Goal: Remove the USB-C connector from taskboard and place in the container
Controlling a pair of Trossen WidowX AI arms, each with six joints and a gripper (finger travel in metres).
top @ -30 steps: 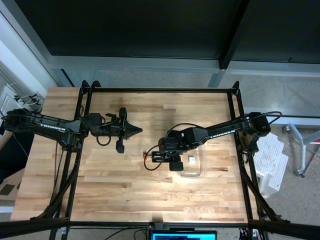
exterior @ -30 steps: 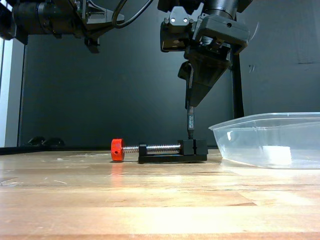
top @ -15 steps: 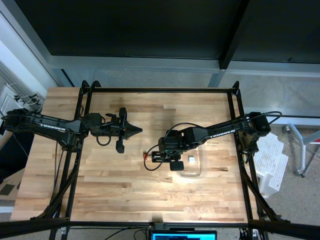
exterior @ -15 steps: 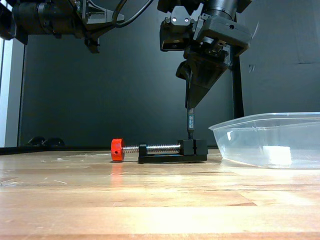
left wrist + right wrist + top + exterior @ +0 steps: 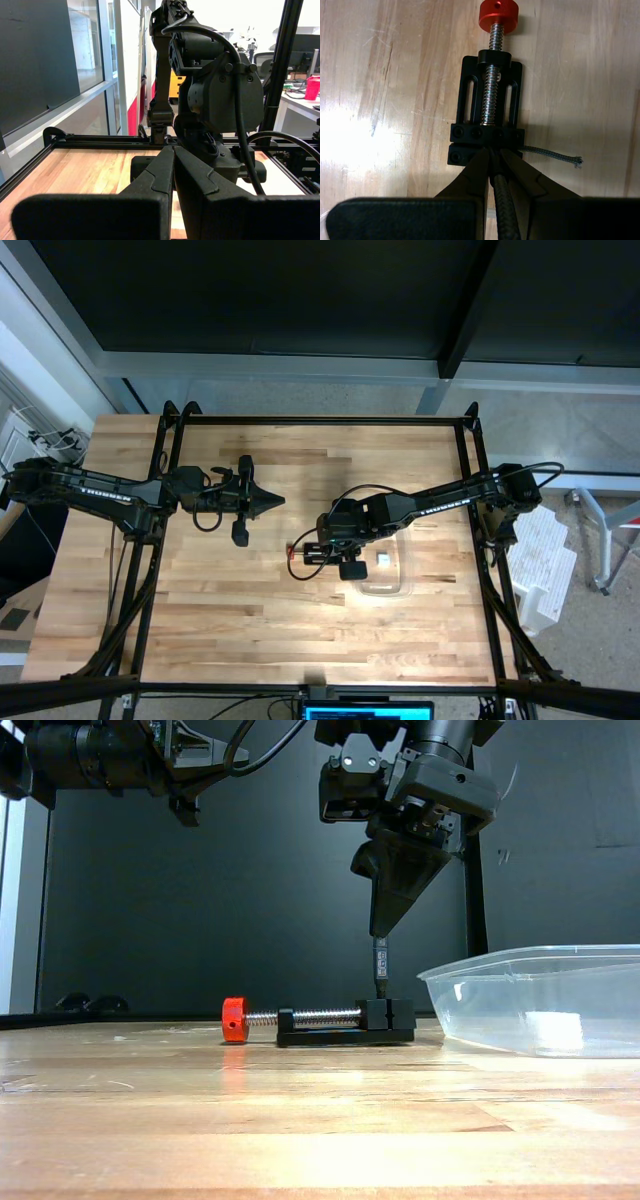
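The taskboard is a small black vise with a red-orange knob, lying on the wooden table just left of the container. The USB-C connector, a thin grey piece, stands upright out of the vise's right end. My right gripper points straight down onto its top, fingers shut around it. In the right wrist view the right gripper pinches a dark braided stem at the vise jaw. My left gripper hovers shut, high over the table's left half, away from the vise.
A small white block lies inside the clear container. A frayed bit of cord rests on the wood beside the vise. A black metal frame borders the table.
The right gripper has crept slightly upward and shifted a little over the connector. The vise, the container and the left arm have not moved.
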